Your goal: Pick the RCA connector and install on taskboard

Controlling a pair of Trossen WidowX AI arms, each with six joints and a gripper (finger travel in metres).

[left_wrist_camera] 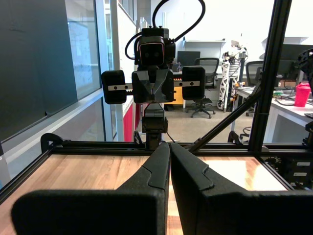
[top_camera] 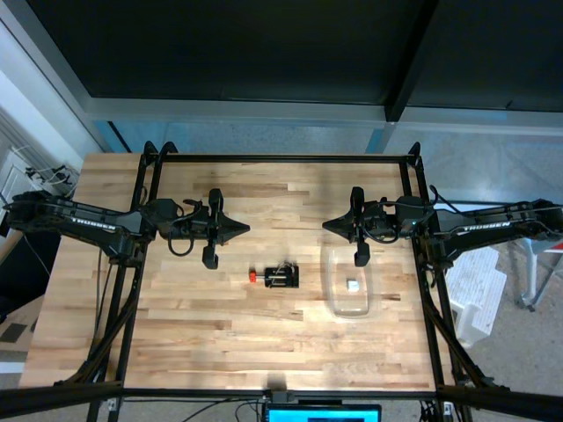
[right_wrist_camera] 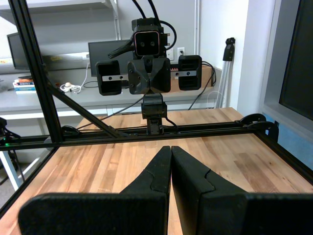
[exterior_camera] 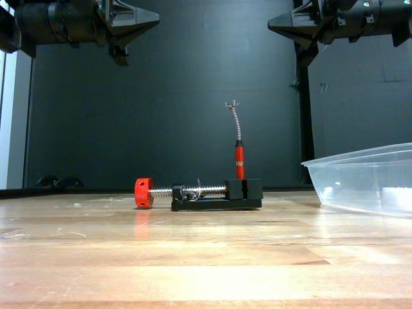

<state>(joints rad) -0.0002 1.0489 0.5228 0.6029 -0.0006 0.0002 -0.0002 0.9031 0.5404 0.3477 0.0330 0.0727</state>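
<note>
Pale wooden planking is forming the tabletop (top_camera: 220,343), and a black frame (top_camera: 281,158) is running along its far and side edges. The left hand (top_camera: 241,229) is hanging high over the tabletop's left half, its fingers pressed together and gripping nothing. The right hand (top_camera: 328,226) is hanging opposite at a similar height, likewise closed and empty. Between and below them, the black fixture (top_camera: 283,278) is sitting near the tabletop's middle, with its red knob (top_camera: 252,276) pointing toward the left arm. The plug (exterior_camera: 239,154) is judged to be the slim upright piece with a red sleeve and a silvery coiled tail, rising at the fixture's end away from the knob. Whether it is seated in the fixture or standing just behind it cannot be told. It is probably handling as light, stiff at the sleeve, springy at the tail and slippery on bare metal, so gripping across the sleeve is advisable. A clear tray (top_camera: 327,290) holding a white square piece (top_camera: 353,285) is lying near the fixture, beneath the right hand, and is crowding that side. Open room is lying toward the left and near edges.
</note>
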